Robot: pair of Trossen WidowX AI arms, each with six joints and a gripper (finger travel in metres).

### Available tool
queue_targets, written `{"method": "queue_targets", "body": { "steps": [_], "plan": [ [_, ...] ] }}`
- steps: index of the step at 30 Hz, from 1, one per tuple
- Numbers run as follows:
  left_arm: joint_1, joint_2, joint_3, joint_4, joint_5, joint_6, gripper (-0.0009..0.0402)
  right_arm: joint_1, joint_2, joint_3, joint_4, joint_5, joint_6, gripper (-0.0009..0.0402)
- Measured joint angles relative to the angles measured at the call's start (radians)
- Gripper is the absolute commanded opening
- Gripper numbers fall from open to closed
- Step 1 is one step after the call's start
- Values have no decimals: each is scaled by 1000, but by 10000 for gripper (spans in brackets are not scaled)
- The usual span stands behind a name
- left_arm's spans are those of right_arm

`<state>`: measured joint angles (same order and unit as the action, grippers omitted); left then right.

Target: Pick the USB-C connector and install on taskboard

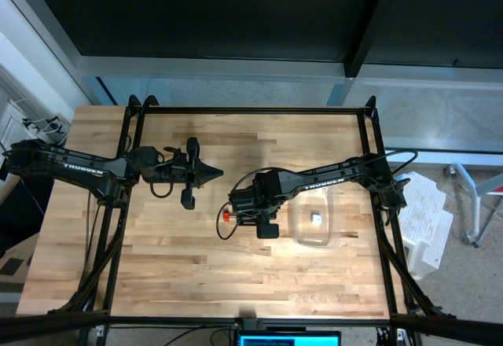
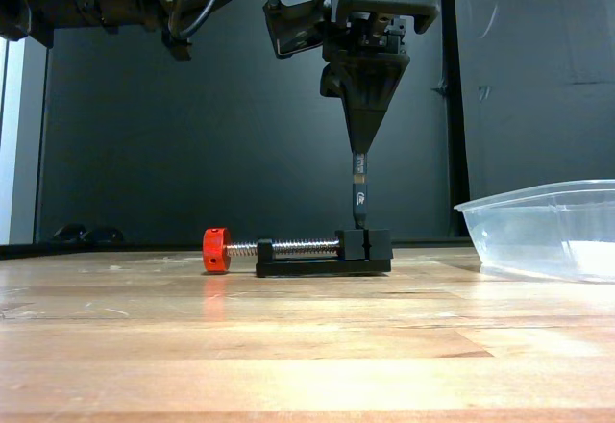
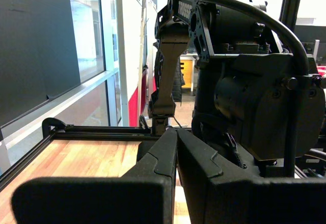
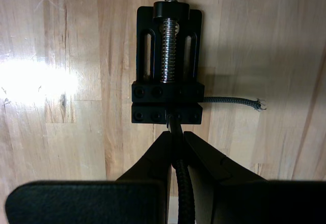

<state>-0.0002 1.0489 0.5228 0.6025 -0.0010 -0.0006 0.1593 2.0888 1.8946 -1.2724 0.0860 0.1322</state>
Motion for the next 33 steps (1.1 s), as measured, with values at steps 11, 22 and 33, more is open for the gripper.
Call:
{"method": "queue_targets", "body": {
  "steps": [11,22,33],
  "plan": [
    [0,0,0,0,0,0,0,0,0,-2,-1,0,-8,0],
    [0,0,0,0,0,0,0,-2,-1,-4,5,0,-13,0],
    [0,0,0,0,0,0,0,-2,-1,-7,6,0,-26,0]
  ]
}}
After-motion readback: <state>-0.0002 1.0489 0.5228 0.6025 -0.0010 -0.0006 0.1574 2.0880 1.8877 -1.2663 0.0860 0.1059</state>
